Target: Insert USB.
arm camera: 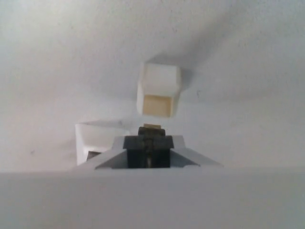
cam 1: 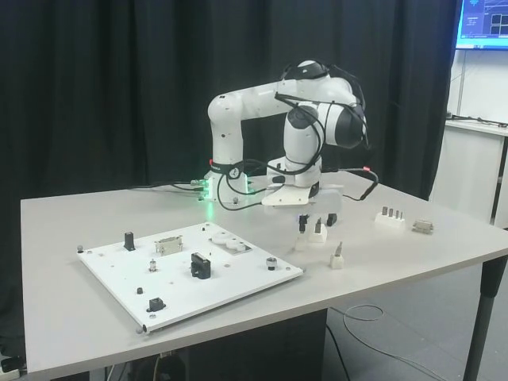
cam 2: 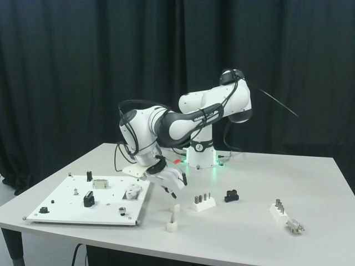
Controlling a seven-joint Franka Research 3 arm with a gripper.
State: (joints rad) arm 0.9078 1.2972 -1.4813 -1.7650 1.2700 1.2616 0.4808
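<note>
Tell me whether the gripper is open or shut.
Shut. In the wrist view the black fingers of the gripper clamp a small USB plug above a white block.

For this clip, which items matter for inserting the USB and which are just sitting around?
Job in hand: pincer; the small plug it grips; white holder just beneath; white board with mounted parts.

Lying about: white block with pin; rack of grey pins; grey connector; black clip.

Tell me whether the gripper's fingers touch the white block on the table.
Apart. The wrist view shows grey table between the white block and the gripper, which is shut on a small plug.
</note>
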